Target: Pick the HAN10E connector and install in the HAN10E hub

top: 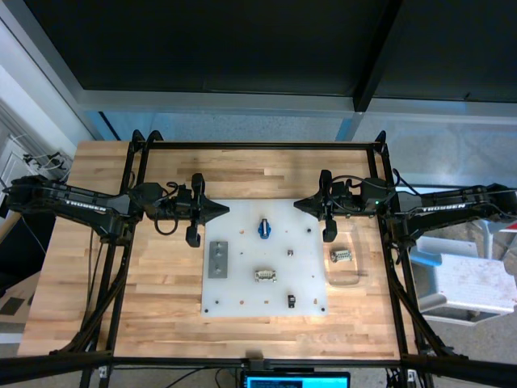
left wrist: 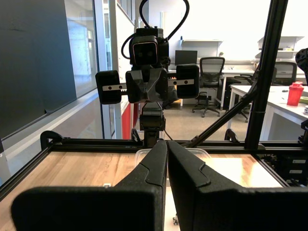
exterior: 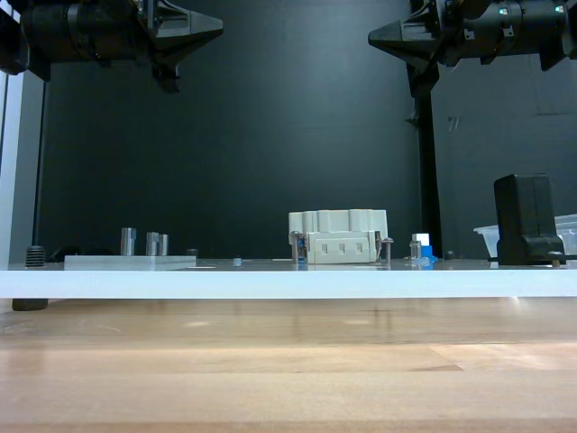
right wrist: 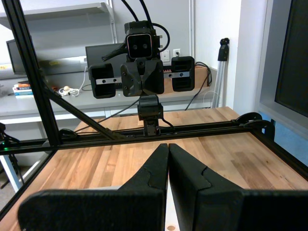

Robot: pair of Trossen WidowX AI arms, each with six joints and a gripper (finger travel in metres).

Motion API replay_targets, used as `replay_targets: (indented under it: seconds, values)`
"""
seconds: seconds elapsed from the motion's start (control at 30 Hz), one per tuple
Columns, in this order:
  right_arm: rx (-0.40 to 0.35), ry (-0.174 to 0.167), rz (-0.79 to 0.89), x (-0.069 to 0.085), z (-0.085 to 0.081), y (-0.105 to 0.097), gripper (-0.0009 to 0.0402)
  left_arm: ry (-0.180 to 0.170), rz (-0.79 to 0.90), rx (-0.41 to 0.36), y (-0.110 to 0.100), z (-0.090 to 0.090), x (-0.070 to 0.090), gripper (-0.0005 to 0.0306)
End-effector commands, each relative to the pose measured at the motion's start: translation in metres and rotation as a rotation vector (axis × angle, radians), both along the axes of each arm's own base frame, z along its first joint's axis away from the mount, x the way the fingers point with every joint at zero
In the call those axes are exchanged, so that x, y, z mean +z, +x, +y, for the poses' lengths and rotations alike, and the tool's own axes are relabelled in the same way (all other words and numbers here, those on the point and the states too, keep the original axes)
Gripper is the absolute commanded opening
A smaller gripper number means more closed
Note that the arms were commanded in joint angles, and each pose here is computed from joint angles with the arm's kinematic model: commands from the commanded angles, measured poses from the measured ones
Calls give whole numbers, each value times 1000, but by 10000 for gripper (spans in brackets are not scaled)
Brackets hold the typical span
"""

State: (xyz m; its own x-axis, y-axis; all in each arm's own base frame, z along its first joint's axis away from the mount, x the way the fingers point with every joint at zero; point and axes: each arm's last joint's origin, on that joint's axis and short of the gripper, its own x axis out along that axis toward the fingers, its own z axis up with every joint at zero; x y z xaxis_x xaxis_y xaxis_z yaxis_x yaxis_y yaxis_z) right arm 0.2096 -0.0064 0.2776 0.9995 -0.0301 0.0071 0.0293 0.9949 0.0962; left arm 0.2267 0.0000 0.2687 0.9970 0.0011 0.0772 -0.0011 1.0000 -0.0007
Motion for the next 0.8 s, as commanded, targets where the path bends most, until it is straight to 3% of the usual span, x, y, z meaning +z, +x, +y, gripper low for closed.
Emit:
replay_targets:
  seconds: [0.03, 0.67, 0.8]
  values:
    - [17, -26, -5, 1, 0, 0, 0, 0, 1, -1, 0, 0, 0, 0]
    - [22, -21, 8, 0, 1, 0, 0, 0, 0, 0, 0, 0, 0, 0]
    - [23, -20, 142, 2, 1, 1, 0, 0, 0, 0, 0, 0, 0, 0]
